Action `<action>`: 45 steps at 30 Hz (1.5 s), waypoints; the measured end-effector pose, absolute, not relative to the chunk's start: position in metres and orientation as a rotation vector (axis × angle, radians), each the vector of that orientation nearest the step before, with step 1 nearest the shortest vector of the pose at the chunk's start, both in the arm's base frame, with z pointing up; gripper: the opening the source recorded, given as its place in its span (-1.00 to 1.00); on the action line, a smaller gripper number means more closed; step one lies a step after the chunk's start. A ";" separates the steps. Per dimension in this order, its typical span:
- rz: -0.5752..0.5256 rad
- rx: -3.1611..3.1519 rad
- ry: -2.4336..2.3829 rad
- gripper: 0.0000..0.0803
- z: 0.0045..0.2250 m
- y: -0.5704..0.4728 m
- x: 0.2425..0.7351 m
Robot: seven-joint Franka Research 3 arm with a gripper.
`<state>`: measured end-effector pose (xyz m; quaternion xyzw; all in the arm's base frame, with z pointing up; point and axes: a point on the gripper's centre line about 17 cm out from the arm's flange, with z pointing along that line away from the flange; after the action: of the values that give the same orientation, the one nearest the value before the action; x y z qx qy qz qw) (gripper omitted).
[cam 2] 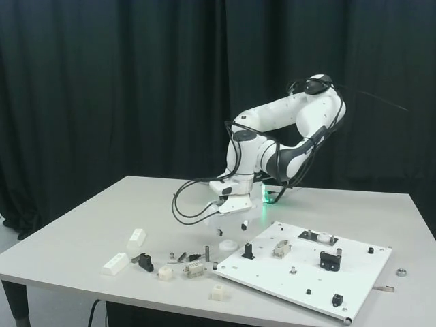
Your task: Remove medium gear.
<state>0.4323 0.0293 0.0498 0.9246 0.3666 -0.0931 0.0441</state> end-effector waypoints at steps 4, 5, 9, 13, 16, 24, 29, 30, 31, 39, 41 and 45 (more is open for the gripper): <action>-0.295 2.846 1.113 0.99 0.058 0.042 0.429; -0.298 2.852 1.113 0.99 0.060 0.046 0.427; -0.301 2.874 1.115 0.99 0.068 0.065 0.423; -0.304 2.889 1.117 0.99 0.076 0.086 0.418; -0.310 2.892 1.124 0.99 0.081 0.102 0.414; -0.326 2.891 1.133 0.99 0.089 0.144 0.401; -0.336 2.885 1.143 0.99 0.092 0.170 0.391; -0.340 2.884 1.145 0.99 0.092 0.175 0.389; -0.345 2.883 1.148 0.99 0.092 0.180 0.386; -0.367 2.876 1.158 0.99 0.093 0.219 0.366; -0.370 2.876 1.157 0.99 0.094 0.230 0.361; -0.362 2.877 1.150 0.99 0.094 0.252 0.356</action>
<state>0.3559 0.2518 0.0942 0.9222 0.3686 -0.1160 0.0111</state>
